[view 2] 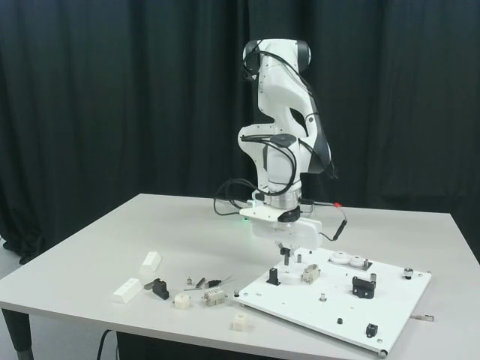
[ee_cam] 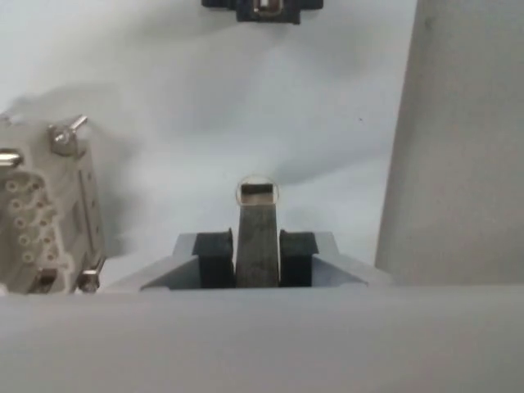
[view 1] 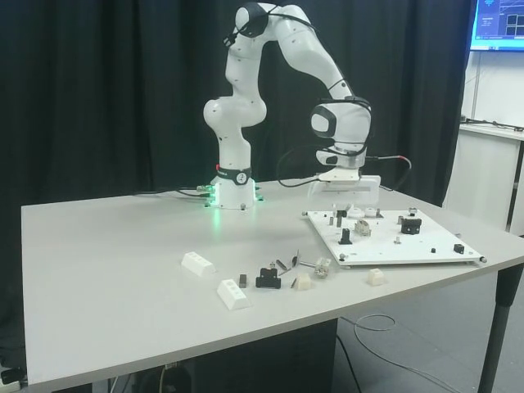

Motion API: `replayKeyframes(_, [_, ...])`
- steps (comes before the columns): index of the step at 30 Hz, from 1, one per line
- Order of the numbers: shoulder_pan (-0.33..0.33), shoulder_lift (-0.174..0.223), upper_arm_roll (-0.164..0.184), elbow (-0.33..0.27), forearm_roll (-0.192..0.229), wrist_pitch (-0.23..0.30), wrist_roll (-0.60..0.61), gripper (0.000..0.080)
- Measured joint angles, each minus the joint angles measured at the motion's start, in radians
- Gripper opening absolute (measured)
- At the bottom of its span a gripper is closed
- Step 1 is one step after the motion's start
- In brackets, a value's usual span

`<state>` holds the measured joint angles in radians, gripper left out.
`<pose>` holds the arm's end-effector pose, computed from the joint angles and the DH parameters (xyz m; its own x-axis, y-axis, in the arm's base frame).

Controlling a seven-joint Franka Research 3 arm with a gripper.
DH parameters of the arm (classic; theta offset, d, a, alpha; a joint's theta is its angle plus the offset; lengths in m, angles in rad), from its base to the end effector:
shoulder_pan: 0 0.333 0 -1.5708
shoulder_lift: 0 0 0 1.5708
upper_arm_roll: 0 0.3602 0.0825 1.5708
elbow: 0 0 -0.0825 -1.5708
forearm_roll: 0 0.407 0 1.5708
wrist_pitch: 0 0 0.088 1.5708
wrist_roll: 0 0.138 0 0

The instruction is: Place square peg 3.

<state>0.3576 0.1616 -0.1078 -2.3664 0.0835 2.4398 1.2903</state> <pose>0.5005 0.1288 0.2453 0.4458 -0.8935 -0.0539 -0.8904 -0.4488 0.0756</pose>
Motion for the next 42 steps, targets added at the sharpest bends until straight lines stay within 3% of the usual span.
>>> replayKeyframes(11, [0.000, -0.026, -0.006, 0.013, -0.018, -0.040, 0.008, 0.0117])
replayKeyframes(33, [0.000, -0.026, -0.008, 0.020, -0.022, -0.047, 0.008, 0.0117])
replayKeyframes(42, [-0.001, -0.026, -0.023, 0.020, -0.086, -0.048, 0.008, 0.0117])
